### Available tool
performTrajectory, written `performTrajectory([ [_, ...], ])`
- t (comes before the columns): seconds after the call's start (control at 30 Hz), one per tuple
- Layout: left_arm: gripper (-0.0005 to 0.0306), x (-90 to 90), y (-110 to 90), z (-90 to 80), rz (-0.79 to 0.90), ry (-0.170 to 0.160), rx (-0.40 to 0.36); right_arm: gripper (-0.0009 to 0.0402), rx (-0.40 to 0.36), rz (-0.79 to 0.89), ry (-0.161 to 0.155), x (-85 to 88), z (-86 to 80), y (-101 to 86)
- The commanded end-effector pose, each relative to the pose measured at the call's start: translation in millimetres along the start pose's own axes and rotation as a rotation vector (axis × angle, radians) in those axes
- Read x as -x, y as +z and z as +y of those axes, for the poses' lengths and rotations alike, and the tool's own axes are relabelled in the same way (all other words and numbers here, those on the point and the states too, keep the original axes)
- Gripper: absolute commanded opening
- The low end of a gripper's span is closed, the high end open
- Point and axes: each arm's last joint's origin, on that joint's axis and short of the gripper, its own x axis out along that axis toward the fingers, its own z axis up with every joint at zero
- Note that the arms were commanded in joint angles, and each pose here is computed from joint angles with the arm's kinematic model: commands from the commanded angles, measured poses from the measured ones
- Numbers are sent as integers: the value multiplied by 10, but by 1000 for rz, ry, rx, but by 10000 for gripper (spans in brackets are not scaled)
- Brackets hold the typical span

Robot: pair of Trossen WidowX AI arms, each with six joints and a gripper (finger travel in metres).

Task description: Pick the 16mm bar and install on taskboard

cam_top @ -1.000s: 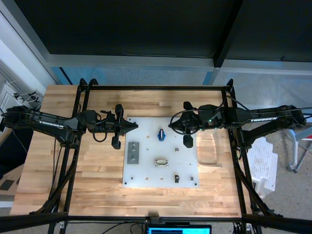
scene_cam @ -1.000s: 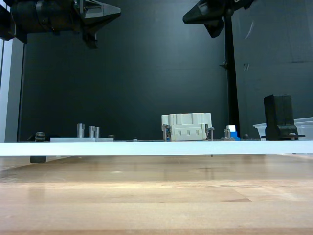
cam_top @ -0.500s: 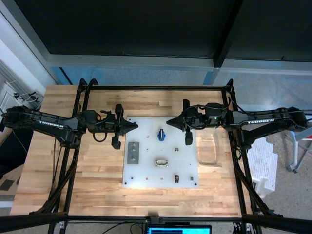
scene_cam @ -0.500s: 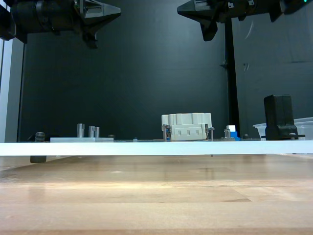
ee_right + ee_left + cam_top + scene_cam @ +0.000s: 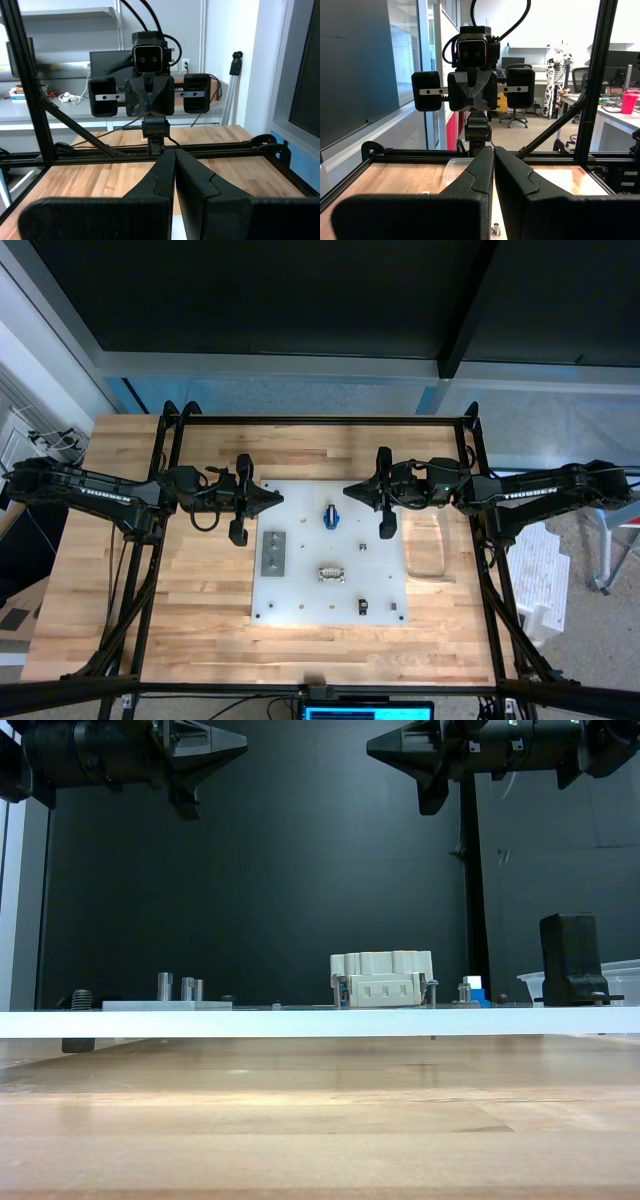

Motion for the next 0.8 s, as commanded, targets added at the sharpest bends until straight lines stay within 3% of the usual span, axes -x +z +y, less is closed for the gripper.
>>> performTrajectory([
  [0.03, 0, -1, 0, 1, 0, 0, 0, 0, 1, 4, 1, -2, 2, -6],
  [0.8, 0, -1, 0, 0, 0, 0, 0, 0, 2, 39, 5, -1, 2, -39],
])
